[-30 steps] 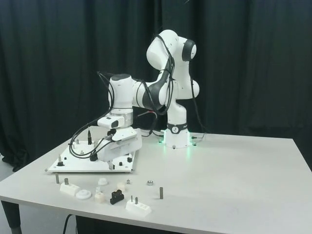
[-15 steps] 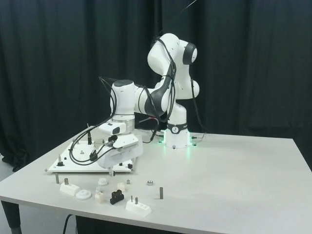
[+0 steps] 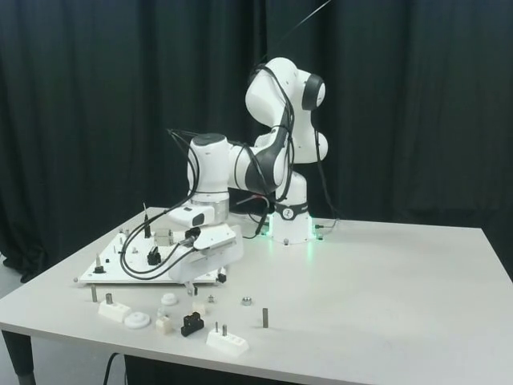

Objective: Pick square peg 2.

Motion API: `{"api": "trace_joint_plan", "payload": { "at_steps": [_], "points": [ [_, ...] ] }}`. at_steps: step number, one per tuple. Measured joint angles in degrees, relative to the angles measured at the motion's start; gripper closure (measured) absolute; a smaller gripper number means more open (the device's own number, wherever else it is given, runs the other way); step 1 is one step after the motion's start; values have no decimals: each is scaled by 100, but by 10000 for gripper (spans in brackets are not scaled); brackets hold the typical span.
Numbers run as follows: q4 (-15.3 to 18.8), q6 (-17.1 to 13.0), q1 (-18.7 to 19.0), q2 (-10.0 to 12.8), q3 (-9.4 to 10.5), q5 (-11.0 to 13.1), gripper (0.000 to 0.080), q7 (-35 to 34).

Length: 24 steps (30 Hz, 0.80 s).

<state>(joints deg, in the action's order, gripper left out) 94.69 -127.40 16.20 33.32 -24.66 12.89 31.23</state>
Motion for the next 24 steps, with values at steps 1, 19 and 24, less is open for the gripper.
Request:
{"api": "trace_joint_plan", "payload": {
  "at_steps": [1, 19, 24],
  "points": [
    [-31, 12, 0, 21, 12, 0, 3, -20],
    [-432, 104, -1, 419, 244, 2, 3, -287],
    [-538, 104, -1, 549, 266, 2, 3, -291]
  ]
}}
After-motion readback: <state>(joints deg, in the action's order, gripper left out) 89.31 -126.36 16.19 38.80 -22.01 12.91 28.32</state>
